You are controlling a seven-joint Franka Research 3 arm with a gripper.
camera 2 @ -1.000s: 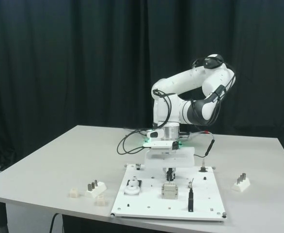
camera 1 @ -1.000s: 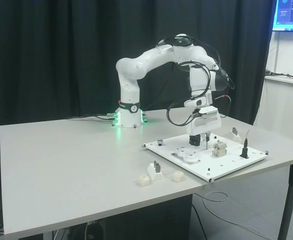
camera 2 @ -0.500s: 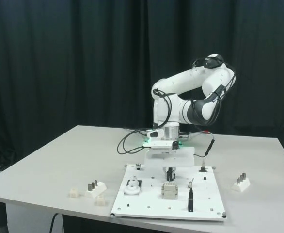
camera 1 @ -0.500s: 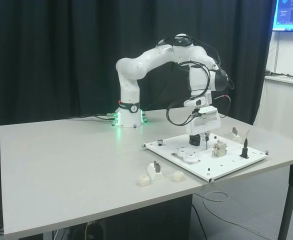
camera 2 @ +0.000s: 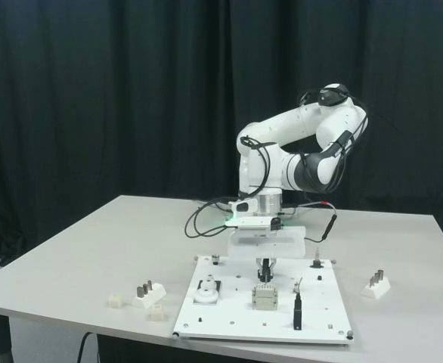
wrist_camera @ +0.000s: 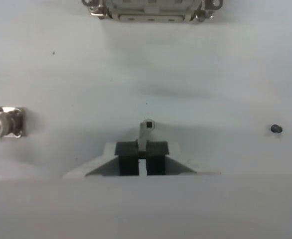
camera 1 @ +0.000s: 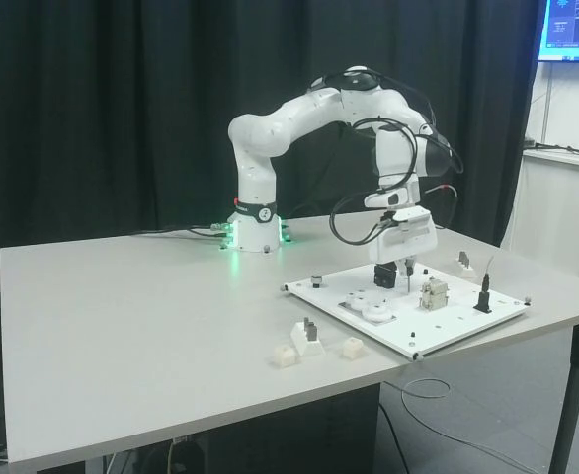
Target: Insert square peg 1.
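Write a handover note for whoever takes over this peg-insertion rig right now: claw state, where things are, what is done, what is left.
Claw: shut on the square peg, pointing straight down.
Where: the peg is over a bare patch of the white board, near the metal block. I cannot tell whether its tip touches the board.
Done: peg picked up and carried to the board.
Left: no hole shows beneath the tip, so find the hole, line up, push in and release.
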